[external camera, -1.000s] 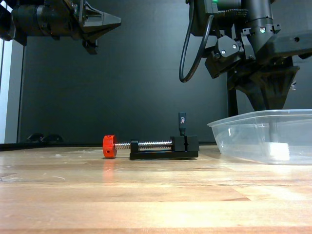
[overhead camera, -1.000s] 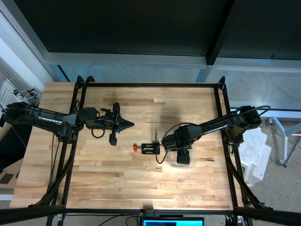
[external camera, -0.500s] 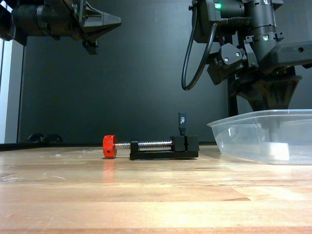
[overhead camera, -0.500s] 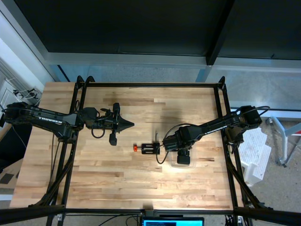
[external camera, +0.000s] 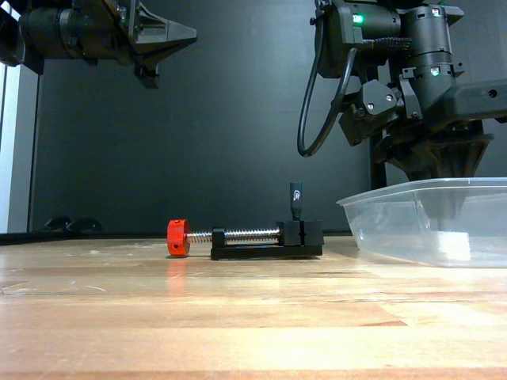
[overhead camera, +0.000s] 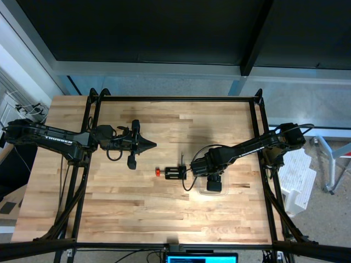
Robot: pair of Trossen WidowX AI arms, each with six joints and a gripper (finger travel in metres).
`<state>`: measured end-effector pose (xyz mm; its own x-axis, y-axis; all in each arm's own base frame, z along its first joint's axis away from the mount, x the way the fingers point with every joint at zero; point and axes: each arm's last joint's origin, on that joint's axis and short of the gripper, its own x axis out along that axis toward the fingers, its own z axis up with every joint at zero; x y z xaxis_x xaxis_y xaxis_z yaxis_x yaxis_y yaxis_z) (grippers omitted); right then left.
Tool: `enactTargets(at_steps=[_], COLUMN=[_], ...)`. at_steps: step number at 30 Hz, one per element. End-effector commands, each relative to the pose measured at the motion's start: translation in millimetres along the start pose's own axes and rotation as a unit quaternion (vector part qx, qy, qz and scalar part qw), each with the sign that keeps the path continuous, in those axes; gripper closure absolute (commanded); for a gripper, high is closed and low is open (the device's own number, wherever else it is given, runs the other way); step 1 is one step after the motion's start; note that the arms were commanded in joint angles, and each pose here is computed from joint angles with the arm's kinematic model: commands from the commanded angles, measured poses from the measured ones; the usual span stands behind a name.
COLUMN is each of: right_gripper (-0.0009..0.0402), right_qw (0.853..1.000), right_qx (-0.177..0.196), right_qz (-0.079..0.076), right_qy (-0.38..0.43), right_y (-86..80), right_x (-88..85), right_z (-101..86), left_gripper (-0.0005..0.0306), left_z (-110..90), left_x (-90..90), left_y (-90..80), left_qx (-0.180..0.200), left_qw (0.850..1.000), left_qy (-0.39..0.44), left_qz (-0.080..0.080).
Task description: Pick the USB-C connector and install on taskboard
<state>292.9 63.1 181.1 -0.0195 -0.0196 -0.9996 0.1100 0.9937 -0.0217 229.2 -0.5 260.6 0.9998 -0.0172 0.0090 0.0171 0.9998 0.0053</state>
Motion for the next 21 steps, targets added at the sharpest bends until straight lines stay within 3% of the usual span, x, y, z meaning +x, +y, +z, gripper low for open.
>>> enactTargets(at_steps=[1,21], right_gripper=[0.0253,0.0336], right_qw=[1.000,1.000], right_qx=[0.000,-0.001], right_qz=[-0.001,-0.003], right_qy=[-0.001,-0.005], right_y=[-0.1,-1.0], right_x=[0.5,-0.7], right_z=[0.0,-2.6], left_gripper=[0.0300,0.0300], left_z=[0.0,0.0], left_x=[0.0,0.0], left_y=[0.0,0.0], left_qx=[0.000,0.000], left_qw=[1.000,1.000], left_qy=[0.000,0.000], left_qz=[0.000,0.000])
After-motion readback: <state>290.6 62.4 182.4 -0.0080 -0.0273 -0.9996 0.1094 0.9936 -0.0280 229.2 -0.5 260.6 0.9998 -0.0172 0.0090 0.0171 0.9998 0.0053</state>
